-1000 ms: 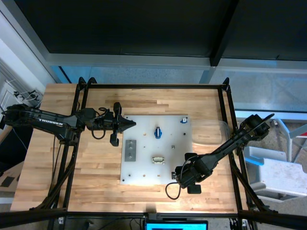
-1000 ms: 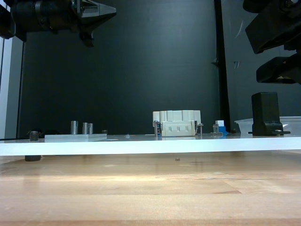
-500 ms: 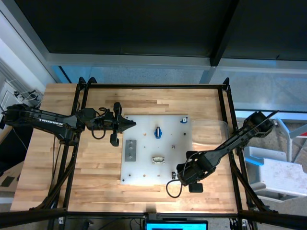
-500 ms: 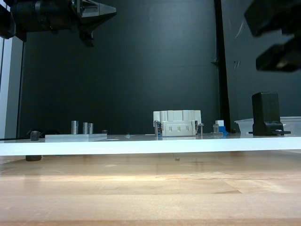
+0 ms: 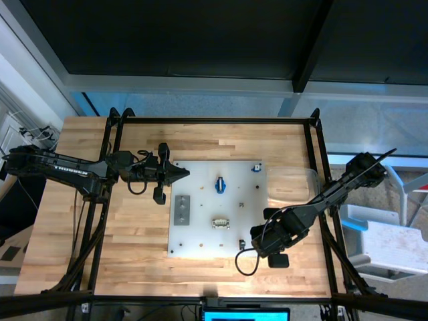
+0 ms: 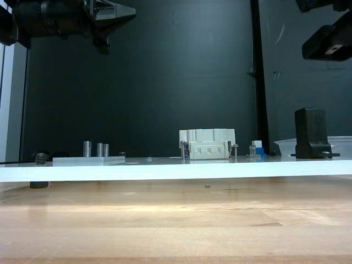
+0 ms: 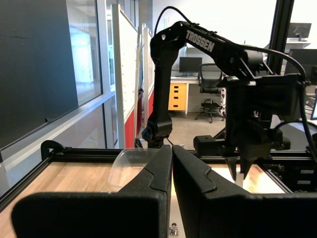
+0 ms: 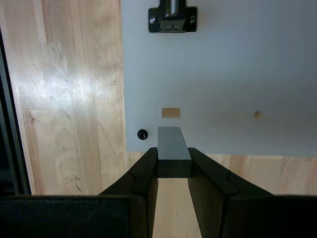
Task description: Pick the 16mm bar from the taskboard and place it in the container
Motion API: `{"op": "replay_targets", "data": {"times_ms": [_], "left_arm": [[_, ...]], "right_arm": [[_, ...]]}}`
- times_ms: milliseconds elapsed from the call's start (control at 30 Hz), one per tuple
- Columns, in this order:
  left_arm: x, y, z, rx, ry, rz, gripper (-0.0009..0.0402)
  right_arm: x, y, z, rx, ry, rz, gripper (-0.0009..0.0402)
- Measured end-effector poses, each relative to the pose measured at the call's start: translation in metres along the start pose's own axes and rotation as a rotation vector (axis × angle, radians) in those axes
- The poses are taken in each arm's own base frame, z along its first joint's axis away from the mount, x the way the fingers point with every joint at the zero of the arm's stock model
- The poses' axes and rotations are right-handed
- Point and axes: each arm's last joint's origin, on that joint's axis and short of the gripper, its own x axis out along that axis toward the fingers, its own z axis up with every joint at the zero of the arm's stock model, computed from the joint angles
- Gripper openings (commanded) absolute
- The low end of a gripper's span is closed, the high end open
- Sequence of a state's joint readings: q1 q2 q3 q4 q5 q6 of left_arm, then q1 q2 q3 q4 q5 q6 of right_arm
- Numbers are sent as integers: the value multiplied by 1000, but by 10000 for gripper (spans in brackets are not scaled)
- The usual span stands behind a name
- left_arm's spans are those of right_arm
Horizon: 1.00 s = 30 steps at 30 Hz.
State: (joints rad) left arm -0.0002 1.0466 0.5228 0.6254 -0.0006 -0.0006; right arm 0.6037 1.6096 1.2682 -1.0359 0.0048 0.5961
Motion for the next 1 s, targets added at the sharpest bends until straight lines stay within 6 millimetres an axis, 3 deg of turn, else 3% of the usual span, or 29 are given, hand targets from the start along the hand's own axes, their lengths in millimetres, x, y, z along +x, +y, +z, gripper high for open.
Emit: {"op": "replay_targets", "data": {"times_ms": [433, 1000], "left_arm": [[0, 0, 0, 0, 0, 0, 0], [0, 0, 0, 0, 0, 0, 0]], "right_arm": [[-18, -10, -4, 20, -30, 12, 23], [-44, -39, -10, 93, -47, -27, 23]]}}
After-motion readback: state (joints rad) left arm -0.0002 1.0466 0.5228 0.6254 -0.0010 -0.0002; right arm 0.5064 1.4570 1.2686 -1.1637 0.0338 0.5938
